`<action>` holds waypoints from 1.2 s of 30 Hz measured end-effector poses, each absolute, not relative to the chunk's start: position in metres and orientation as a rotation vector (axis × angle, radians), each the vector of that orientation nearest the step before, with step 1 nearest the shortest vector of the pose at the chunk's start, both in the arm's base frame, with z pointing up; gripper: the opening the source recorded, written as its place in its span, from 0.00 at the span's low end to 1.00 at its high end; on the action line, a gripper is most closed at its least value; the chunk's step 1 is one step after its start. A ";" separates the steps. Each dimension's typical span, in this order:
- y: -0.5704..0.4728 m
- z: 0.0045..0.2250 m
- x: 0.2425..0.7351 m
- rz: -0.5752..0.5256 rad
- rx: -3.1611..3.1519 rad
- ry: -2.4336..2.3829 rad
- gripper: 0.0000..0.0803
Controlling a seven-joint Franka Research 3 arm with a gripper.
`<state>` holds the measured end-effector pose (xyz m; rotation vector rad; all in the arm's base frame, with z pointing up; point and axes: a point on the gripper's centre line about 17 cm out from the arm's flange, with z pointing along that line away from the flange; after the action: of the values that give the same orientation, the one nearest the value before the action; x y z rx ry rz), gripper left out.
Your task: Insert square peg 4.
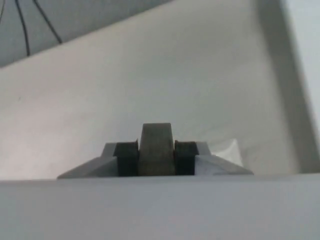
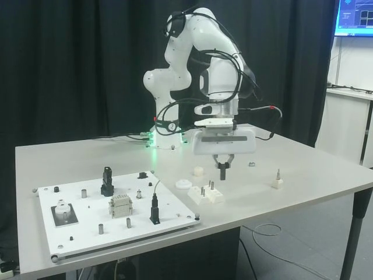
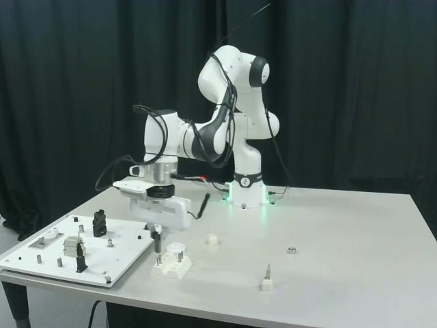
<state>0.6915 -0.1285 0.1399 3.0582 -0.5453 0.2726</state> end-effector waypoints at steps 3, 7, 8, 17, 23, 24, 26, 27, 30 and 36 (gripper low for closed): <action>-0.142 0.142 0.698 0.289 3.036 -0.589 0.19; -0.162 0.145 0.705 0.314 2.986 -0.762 0.19; -0.166 0.146 0.706 0.320 2.974 -0.806 0.19; -0.201 0.153 0.716 0.365 2.890 -1.034 0.19; -0.221 0.152 0.717 0.378 2.816 -1.226 0.19; -0.223 0.151 0.717 0.378 2.806 -1.250 0.19; -0.229 0.149 0.716 0.379 2.778 -1.312 0.19; -0.232 0.147 0.716 0.379 2.757 -1.358 0.19; -0.240 0.143 0.715 0.381 2.681 -1.515 0.19; -0.255 0.135 0.715 0.398 2.542 -1.697 0.19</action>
<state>0.7153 -0.2550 0.1350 2.5420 -1.6972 0.3980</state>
